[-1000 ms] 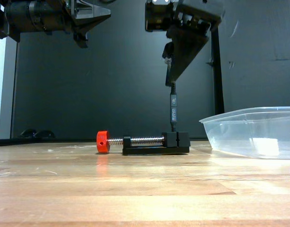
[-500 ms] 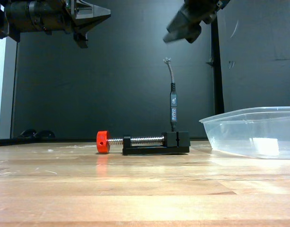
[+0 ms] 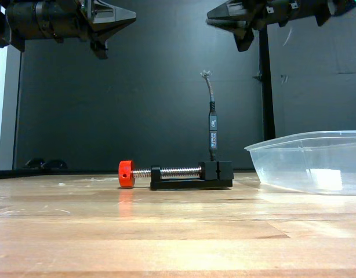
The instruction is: Pick the usb-c connector and install on the hub
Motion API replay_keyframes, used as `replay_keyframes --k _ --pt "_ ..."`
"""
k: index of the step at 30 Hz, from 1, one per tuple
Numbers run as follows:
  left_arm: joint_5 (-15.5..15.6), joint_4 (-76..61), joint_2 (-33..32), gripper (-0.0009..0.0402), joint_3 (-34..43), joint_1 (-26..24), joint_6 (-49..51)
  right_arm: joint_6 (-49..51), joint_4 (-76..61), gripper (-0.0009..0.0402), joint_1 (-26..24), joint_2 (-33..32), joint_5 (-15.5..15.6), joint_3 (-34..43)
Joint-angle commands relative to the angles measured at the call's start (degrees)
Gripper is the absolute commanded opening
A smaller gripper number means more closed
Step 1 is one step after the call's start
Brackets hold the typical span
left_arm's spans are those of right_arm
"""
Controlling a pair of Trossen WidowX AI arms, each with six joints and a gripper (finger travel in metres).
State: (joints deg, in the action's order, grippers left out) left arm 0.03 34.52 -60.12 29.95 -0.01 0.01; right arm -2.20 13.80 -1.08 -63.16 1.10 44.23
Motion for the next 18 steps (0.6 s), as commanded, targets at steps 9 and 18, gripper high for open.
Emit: replay_keyframes --k 9,18 --pt "-0.02 0.00 0.00 0.0000 0.00 0.02 0.00 -1.77 9.62 -0.0002 0.24 2.99 -1.95 -6.99" --pt "-0.02 0.00 0.00 0.0000 0.00 0.00 0.00 -2.01 13.25 0.0000 0.48 5.38 -1.05 -9.60"
